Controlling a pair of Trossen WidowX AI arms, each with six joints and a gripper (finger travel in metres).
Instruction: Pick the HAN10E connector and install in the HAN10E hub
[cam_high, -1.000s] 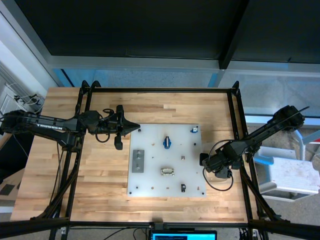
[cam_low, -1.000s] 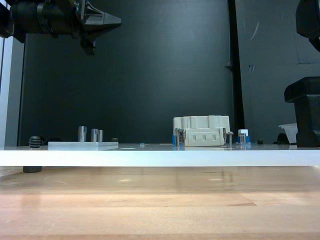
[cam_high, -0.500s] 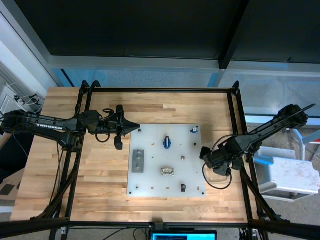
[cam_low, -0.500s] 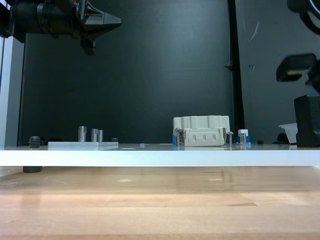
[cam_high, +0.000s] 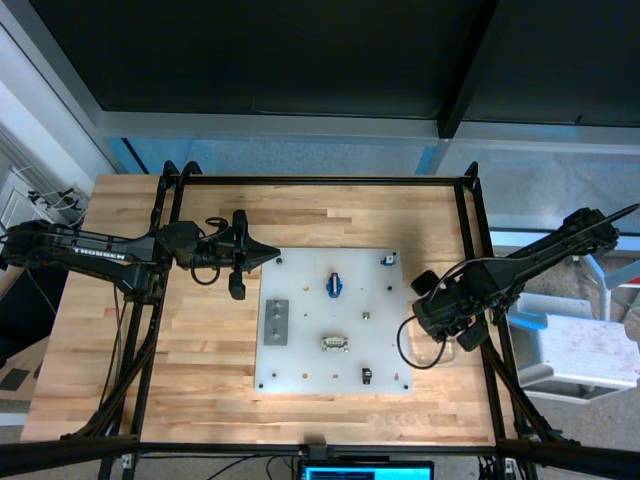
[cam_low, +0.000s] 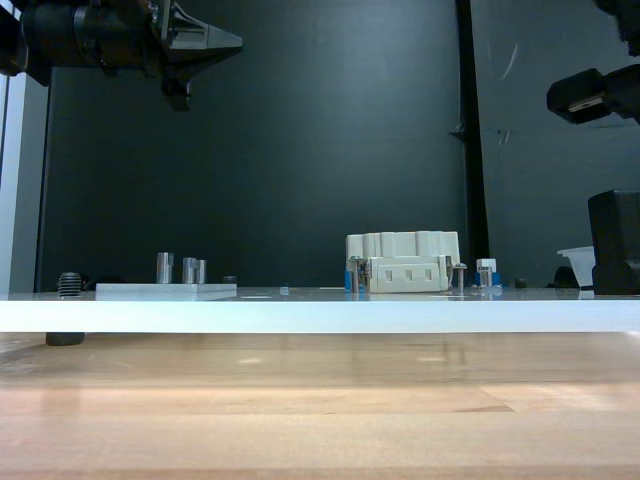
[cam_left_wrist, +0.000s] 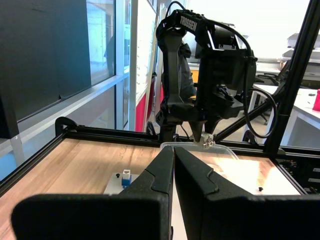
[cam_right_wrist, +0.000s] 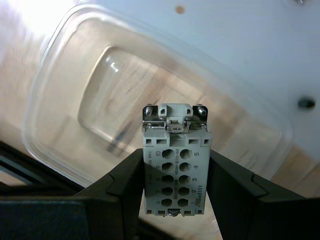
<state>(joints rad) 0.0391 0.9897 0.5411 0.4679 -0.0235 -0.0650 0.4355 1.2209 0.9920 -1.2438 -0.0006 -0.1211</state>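
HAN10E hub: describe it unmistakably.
The white board lies between the left gripper, at its far-left corner, and the right gripper, holding the connector off its right edge. Mid-front on it sits the HAN10E hub: beige, silver-framed, unlike the grey plate and blue fitting.

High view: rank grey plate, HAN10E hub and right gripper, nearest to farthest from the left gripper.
1. Grey plate, board's left; left gripper at its far-left corner.
2. HAN10E hub, board's middle.
3. Right gripper, past board's right edge, holding HAN10E connector.

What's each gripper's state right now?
Left gripper: shut, empty, raised by the board's far-left corner.
Right gripper: shut on the HAN10E connector, above the clear tray.
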